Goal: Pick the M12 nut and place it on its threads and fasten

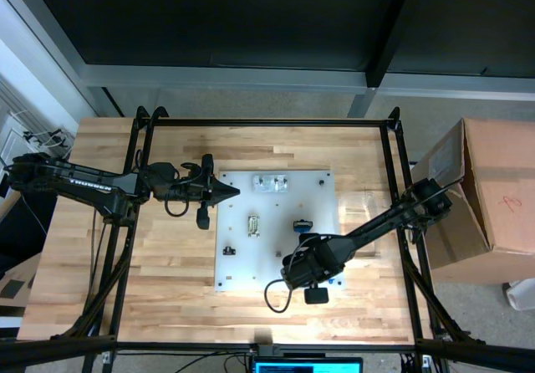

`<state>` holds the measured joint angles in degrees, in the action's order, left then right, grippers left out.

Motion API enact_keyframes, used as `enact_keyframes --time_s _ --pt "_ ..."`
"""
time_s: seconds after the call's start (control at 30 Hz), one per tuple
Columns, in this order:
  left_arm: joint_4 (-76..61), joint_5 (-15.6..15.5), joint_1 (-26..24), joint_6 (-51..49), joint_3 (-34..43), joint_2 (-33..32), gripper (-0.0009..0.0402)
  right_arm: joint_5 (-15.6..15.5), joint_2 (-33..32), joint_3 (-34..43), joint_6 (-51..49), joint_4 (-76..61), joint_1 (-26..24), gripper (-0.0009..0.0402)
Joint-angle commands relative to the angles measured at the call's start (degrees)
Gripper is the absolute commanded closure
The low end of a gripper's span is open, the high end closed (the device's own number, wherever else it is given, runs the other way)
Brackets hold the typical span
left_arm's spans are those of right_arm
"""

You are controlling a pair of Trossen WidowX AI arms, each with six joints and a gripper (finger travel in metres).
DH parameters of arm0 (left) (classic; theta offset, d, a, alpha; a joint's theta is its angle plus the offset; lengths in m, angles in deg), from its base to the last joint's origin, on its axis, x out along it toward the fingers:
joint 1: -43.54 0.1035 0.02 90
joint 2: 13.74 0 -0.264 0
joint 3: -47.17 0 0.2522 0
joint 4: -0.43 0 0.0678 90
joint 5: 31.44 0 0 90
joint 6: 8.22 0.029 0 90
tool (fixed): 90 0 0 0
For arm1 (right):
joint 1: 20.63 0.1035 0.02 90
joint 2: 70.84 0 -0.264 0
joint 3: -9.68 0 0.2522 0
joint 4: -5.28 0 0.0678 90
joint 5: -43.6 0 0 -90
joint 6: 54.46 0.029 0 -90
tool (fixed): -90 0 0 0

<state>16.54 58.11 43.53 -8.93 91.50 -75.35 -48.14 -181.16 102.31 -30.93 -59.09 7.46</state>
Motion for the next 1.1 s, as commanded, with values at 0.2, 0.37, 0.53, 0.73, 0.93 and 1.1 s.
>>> enact_keyframes --time_s 0.2,0.37,0.53,0.73,0.93,1.1 --pt "0.0 0.0 0.0 0.0 0.0 0.0 0.0393 -2.5 0.0 0.1 0.1 -1.5 0.3 0.0393" --pt "0.0 0.0 0.0 0.0 0.0 0.0 0.0393 -2.1 0.1 0.1 0.0 -1.4 0.3 0.0393" --pt "0.0 0.0 0.0 0.0 0.0 0.0 0.0393 -2.1 0.1 0.1 0.2 -1.2 0.3 0.0394" --pt "0.0 0.0 0.0 0.0 0.0 0.0 0.0393 0.9 3.7 0.0 -0.2 -1.3 -0.3 0.0394" --pt "0.0 0.0 0.0 0.0 0.0 0.0 0.0393 7.0 11.1 -0.2 -4.1 -0.7 -4.1 0.0393" --pt "0.0 0.0 0.0 0.0 0.0 0.0 0.0393 8.4 18.4 -2.2 -10.1 5.7 -10.4 0.0394"
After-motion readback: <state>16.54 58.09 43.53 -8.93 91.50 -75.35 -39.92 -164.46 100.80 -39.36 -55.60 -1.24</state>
